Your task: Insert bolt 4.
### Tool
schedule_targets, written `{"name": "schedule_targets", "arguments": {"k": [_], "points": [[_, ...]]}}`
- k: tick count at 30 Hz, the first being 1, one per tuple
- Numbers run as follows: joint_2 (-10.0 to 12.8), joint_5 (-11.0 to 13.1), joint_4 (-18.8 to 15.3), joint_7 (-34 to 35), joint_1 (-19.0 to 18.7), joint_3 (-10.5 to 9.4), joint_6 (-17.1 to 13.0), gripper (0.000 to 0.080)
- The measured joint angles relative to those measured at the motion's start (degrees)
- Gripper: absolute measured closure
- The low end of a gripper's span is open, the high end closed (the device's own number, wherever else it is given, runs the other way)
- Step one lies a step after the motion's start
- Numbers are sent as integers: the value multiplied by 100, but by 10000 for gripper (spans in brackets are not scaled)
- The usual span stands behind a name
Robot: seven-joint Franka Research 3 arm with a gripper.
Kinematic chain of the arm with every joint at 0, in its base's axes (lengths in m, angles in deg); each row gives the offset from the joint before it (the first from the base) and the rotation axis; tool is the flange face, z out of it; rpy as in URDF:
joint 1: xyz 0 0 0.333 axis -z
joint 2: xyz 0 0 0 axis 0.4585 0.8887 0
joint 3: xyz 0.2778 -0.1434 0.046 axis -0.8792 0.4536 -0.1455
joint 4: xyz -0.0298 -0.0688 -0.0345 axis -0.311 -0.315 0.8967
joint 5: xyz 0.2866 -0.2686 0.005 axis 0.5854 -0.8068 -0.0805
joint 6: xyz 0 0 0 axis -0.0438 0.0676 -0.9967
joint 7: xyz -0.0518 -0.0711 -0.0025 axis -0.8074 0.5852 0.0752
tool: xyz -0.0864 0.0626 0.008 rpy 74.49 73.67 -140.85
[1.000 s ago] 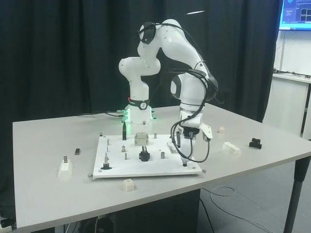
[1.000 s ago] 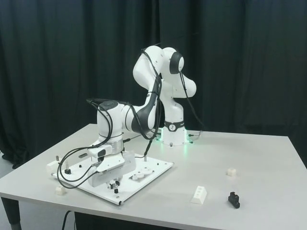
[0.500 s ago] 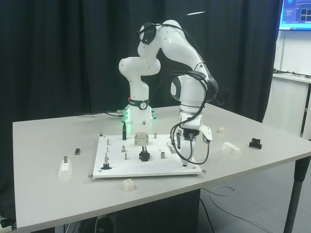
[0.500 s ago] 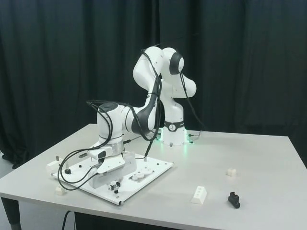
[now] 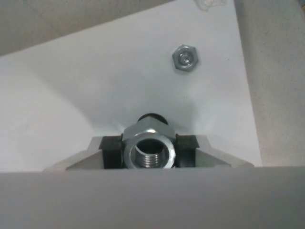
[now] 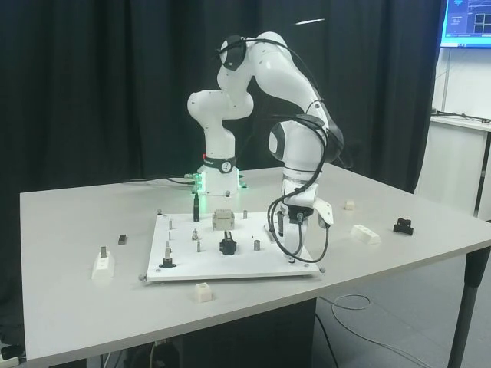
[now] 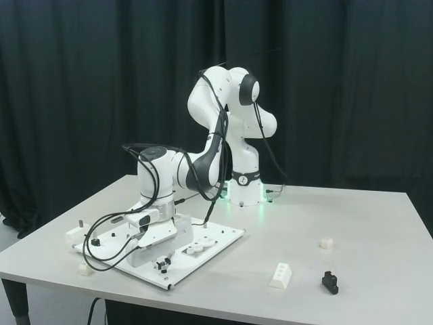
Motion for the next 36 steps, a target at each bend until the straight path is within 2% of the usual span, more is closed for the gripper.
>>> {"name": "schedule_targets", "arguments": {"k": [36], "points": [[-1, 31, -5, 85, -1, 12, 3, 578]]}}
